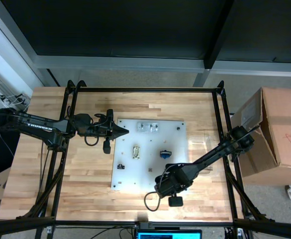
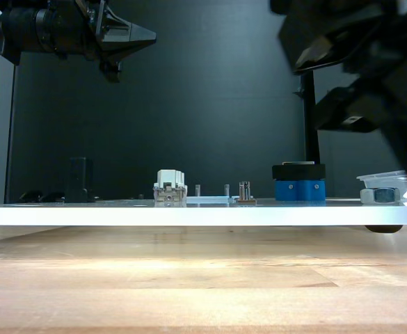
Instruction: Pick the M12 nut and place it on its threads and fasten
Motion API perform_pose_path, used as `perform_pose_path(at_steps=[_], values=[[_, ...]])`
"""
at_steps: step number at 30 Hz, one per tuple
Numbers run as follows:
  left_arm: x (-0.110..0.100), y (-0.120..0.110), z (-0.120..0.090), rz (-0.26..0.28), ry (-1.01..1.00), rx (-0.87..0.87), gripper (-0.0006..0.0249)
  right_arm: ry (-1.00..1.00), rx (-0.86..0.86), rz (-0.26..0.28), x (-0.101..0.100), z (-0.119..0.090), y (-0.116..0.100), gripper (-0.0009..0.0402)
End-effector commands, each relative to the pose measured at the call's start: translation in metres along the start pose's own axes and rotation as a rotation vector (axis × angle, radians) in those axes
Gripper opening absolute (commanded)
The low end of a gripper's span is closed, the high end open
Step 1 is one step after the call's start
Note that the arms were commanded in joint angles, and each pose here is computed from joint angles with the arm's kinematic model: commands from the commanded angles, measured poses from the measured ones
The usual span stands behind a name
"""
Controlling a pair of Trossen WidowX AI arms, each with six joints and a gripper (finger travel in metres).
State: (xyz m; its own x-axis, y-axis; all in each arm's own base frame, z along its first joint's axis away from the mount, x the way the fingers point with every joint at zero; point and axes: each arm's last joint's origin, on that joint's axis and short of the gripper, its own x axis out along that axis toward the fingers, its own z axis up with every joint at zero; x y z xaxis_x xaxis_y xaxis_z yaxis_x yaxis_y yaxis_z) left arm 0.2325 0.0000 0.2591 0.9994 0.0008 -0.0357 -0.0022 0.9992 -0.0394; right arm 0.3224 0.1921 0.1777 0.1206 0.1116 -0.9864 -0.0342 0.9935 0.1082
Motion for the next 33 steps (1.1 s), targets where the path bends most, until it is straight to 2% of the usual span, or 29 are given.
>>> perform_pose_path(at_steps=[1, 8, 12, 18, 22, 26, 30, 33], values=[[0.0, 0.0, 0.0, 0.0, -0.001, 0.0, 0.0, -0.004, 0.001, -0.016, -0.002, 0.0, -0.002, 0.0], [0.0, 0.0, 0.0, 0.0, -0.001, 0.0, 0.0, -0.042, -0.032, 0.0, -0.018, -0.001, -0.003, 0.0], [0.0, 0.0, 0.0, 0.0, -0.001, 0.0, 0.0, -0.088, -0.065, 0.006, -0.035, -0.002, -0.017, 0.0], [0.0, 0.0, 0.0, 0.0, 0.0, 0.0, 0.0, -0.23, -0.041, -0.041, -0.065, -0.01, -0.063, 0.0], [0.0, 0.0, 0.0, 0.0, -0.001, 0.0, 0.0, -0.388, -0.012, -0.039, -0.091, -0.019, -0.1, 0.0], [0.0, 0.0, 0.0, 0.0, 0.0, 0.0, 0.0, -0.588, 0.009, -0.058, -0.118, -0.033, -0.136, 0.0], [0.0, 0.0, 0.0, 0.0, -0.001, 0.0, 0.0, -0.778, 0.013, -0.103, -0.142, -0.052, -0.163, 0.0], [0.0, 0.0, 0.0, -0.001, 0.0, 0.0, 0.0, -0.931, 0.013, -0.092, -0.156, -0.064, -0.178, 0.0]])
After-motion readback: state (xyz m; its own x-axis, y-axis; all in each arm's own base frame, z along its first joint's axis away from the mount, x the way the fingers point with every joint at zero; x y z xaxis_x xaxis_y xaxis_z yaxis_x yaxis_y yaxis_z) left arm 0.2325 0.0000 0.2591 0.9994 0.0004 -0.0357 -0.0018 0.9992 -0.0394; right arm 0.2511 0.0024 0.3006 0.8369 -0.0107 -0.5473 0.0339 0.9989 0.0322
